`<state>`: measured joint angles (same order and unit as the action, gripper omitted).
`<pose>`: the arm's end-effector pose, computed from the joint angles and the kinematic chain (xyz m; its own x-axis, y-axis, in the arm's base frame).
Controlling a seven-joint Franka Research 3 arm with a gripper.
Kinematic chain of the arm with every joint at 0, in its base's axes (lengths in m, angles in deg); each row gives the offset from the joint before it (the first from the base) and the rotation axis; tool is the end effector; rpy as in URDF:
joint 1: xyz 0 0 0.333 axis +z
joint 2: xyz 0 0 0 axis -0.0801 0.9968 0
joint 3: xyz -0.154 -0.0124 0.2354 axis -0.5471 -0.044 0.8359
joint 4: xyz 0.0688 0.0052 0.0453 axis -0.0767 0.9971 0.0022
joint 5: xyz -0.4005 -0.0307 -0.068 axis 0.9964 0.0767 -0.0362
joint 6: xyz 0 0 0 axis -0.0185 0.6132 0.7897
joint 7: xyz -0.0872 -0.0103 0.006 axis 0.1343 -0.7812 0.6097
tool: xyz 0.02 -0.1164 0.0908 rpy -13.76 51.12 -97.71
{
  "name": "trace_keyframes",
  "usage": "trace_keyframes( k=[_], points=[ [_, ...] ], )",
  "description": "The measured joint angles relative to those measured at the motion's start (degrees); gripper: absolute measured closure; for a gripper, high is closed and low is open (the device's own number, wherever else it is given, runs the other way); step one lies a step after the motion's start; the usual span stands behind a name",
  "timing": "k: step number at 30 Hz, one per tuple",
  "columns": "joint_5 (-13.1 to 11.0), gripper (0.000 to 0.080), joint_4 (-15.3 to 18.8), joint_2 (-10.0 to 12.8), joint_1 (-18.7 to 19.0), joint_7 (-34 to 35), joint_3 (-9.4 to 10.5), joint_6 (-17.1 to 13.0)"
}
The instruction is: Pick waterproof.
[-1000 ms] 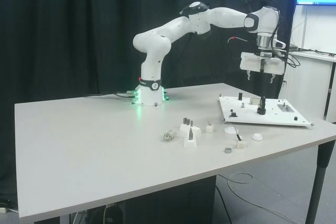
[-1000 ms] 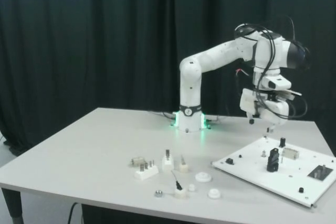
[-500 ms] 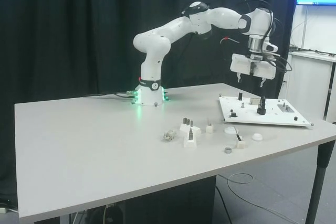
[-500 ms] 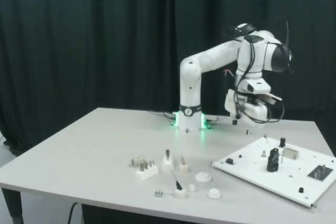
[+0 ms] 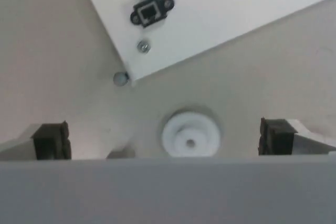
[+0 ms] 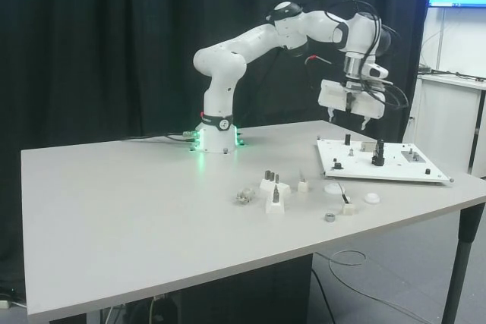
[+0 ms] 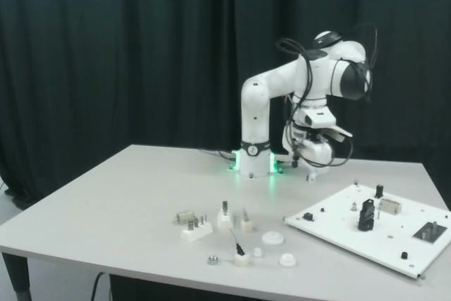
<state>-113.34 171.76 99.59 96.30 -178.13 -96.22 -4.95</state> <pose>0.5105 0.1897 0.2982 0.2064 0.9753 -0.0785 0.9753 -0.2115 -0.0631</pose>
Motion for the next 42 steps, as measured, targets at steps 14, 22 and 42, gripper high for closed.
trace_keyframes(
  k=[14,22,42],
  points=[
    [0.0,0.0003,4.7,0.1,-3.0,-0.1,-0.56,-3.3],
    [-0.1,0.0003,6.4,0.1,-5.5,-0.6,-0.55,-5.0],
    [-3.4,0.0003,9.0,0.7,-13.4,9.1,-0.25,-5.7]
  ],
)
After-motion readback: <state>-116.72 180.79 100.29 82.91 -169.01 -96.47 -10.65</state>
